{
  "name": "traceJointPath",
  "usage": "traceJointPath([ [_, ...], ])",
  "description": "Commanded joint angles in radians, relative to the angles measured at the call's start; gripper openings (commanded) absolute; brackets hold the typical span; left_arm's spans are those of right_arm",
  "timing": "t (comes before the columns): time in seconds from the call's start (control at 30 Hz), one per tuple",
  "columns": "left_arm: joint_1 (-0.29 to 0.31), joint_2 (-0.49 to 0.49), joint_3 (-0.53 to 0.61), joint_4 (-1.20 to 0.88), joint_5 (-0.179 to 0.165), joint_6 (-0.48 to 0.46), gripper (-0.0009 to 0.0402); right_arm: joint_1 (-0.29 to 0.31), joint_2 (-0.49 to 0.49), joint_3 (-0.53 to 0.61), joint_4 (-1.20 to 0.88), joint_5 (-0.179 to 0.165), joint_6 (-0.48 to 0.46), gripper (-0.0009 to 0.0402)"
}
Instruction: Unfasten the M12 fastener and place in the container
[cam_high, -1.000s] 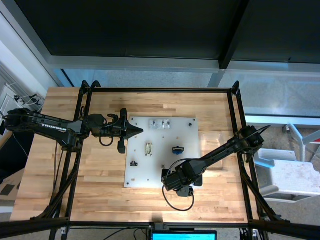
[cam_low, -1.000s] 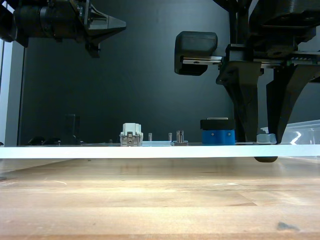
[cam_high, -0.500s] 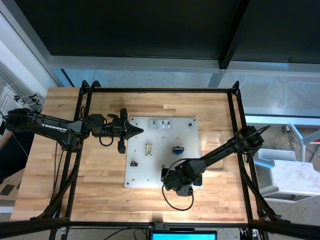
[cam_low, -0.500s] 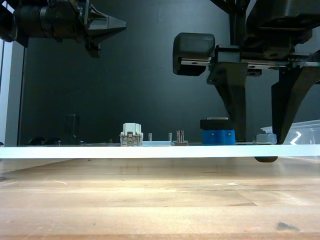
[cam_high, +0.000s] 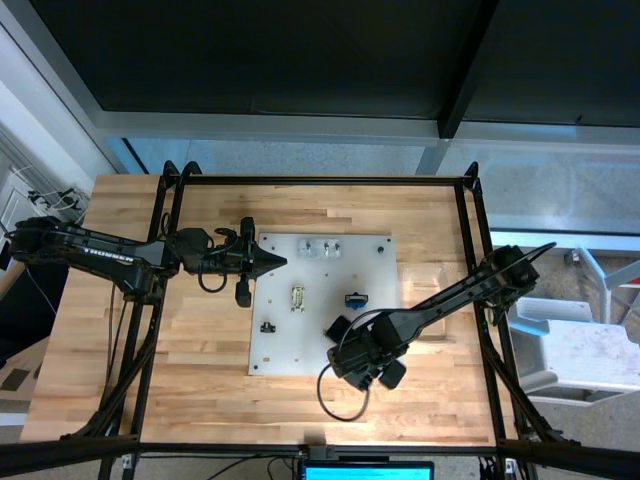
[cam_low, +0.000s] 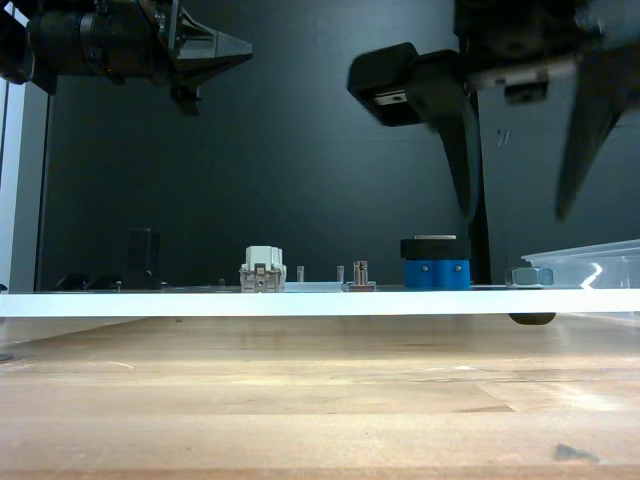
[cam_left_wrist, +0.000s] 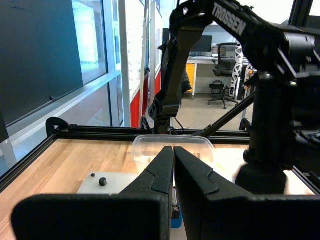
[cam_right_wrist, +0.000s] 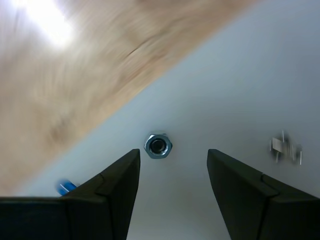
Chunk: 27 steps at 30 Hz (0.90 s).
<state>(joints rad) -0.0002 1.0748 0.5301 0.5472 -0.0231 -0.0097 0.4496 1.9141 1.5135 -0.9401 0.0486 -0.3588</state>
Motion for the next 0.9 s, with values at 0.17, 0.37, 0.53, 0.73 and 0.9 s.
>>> traceJointPath([
  [0.17, 0.0, 0.0, 0.0, 0.0, 0.0, 0.0, 0.0, 0.0, -0.029, -0.001, -0.026, -0.105, 0.482, 0.0104],
  [0.37, 0.0, 0.0, 0.0, 0.0, 0.0, 0.0, 0.0, 0.002, -0.025, -0.003, -0.02, -0.105, 0.702, -0.0006],
  [0.53, 0.0, 0.0, 0.0, 0.0, 0.0, 0.0, 0.0, 0.003, -0.006, -0.008, -0.019, -0.1, 0.835, -0.0003],
  [0.73, 0.0, 0.0, 0.0, 0.0, 0.0, 0.0, 0.0, 0.009, 0.02, -0.019, -0.014, -0.071, 0.895, 0.0],
  [0.9, 0.0, 0.0, 0.0, 0.0, 0.0, 0.0, 0.0, 0.016, 0.037, -0.024, 0.008, -0.08, 0.9, 0.0],
])
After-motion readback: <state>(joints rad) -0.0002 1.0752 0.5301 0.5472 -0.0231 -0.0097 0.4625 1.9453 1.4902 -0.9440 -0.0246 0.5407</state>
